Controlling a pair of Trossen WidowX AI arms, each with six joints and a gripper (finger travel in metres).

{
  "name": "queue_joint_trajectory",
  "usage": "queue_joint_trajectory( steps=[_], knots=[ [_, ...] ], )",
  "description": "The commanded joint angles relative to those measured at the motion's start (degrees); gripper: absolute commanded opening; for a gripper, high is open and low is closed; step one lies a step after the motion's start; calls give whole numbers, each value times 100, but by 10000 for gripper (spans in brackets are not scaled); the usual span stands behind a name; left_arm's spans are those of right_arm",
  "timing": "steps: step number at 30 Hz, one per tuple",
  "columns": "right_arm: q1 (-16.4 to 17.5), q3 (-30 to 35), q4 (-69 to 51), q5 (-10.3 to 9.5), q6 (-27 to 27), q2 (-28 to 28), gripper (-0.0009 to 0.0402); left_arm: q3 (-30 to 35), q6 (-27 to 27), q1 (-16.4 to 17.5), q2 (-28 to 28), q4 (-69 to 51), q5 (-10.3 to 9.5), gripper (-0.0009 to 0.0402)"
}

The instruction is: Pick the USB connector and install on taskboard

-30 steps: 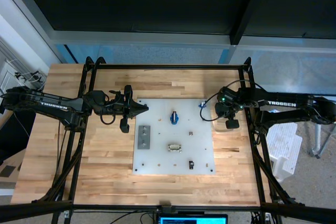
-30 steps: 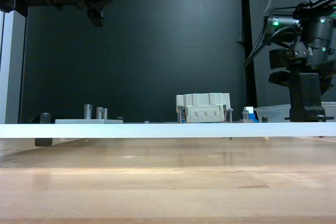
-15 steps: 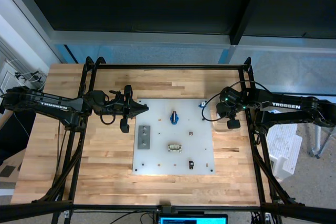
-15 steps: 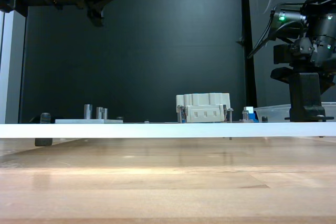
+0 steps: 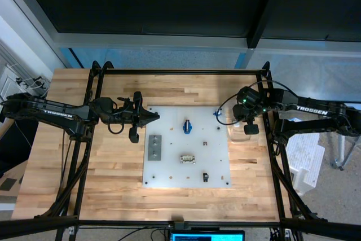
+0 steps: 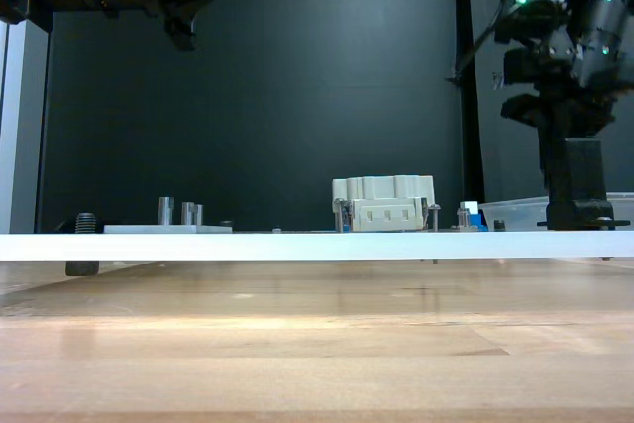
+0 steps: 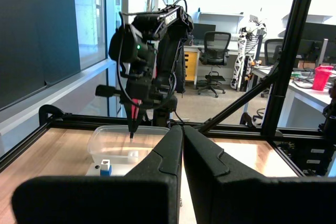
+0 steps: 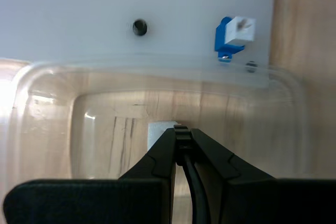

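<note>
a: up a notch over the last second: right gripper [image 8: 181, 136], higher now at the top right of the low view, hanging over the clear bin [image 5: 232, 135] just off the right edge of the taskboard [image 5: 169, 167] in the high view.
b: clamped on anything?
a: yes, pinching the usb connector [image 8: 181, 128], a small dark piece with a dark strand running back between the fingers. held inside the bin's outline, off the board, small white piece [image 8: 159, 132] lying on the bin floor just past the fingertips.
b: and the other side?
a: left gripper [image 7: 182, 127] unmoved, parked high at the top left of the low view, by the board's upper left corner in the high view, fingers pressed tight together.
b: on the board?
a: grey block [image 5: 154, 148] left of centre, blue upright part [image 5: 187, 126] above the middle, silver connector [image 5: 188, 159] below it, black socket [image 5: 206, 177] near the lower edge.
</note>
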Motion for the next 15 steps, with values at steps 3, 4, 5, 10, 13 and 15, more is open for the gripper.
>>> queue_joint_trajectory(
  steps=[3, 4, 5, 10, 13, 15],
  knots=[
    [48, 498, -457, 2, 487, 232, 0, 2, 2, 2, 0, 2, 2, 0],
    [83, 584, -529, 0, 570, 291, 0, 2, 2, 0, 0, 2, 2, 0],
    [127, 664, -590, 0, 684, 343, 0, 2, 2, 0, 0, 2, 2, 0],
    [518, 977, -632, 7, 1123, 483, 0, 2, 2, 2, 0, 2, 2, 0],
    [850, 1137, -634, 28, 1440, 544, 0, 4, 2, 2, 0, 2, 2, 0],
    [1084, 1244, -640, 144, 1611, 619, 0, 2, 2, 0, 0, 2, 2, 0]
  ],
)
